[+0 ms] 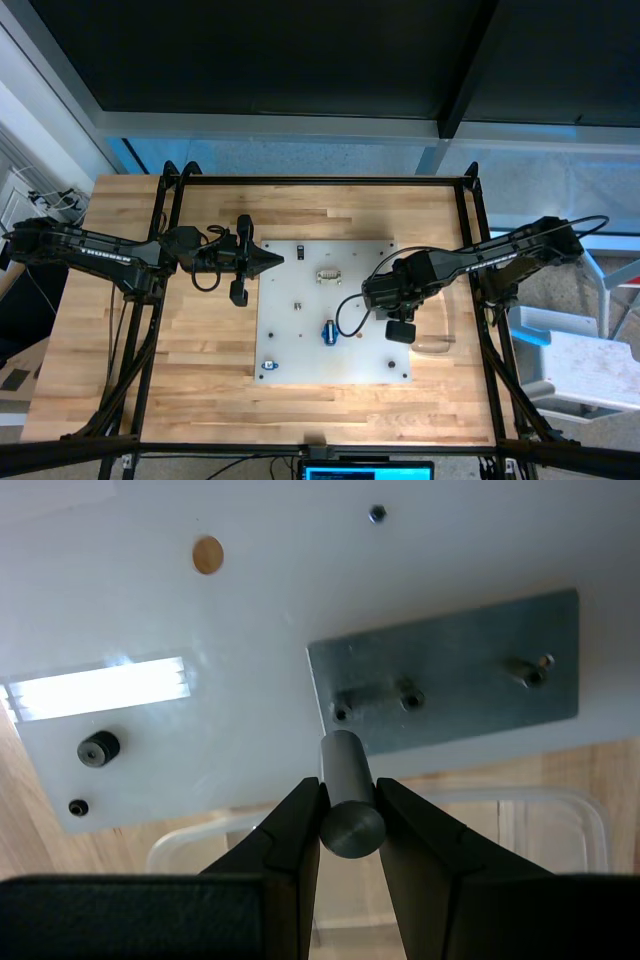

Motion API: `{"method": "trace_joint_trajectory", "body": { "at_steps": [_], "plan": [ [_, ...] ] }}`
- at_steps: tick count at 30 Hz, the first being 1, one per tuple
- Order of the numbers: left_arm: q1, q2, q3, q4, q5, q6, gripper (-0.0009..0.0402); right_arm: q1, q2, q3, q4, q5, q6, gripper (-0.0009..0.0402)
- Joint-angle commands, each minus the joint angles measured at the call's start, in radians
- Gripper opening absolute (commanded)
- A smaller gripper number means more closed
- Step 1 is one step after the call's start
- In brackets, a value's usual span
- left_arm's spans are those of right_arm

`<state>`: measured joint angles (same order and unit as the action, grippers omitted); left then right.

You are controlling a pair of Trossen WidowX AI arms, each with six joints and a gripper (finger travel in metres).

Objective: Pick the 16mm cylinder and place it in the taskboard

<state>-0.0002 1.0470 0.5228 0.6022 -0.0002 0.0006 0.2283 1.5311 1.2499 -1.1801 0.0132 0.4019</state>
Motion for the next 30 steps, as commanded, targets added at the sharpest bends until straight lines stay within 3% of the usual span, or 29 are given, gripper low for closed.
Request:
{"method": "trace_joint_trajectory", "body": {
  "at_steps": [1,30],
  "plan": [
    [0.0,0.0,0.0,0.0,0.0,0.0,0.0,0.01,0.026,0.025,0.006,0.022,0.004,0.0034],
    [0.0,0.0,0.0,0.0,0.0,0.0,0.0,0.064,0.245,0.202,0.045,0.017,0.008,0.0034]
  ]
}}
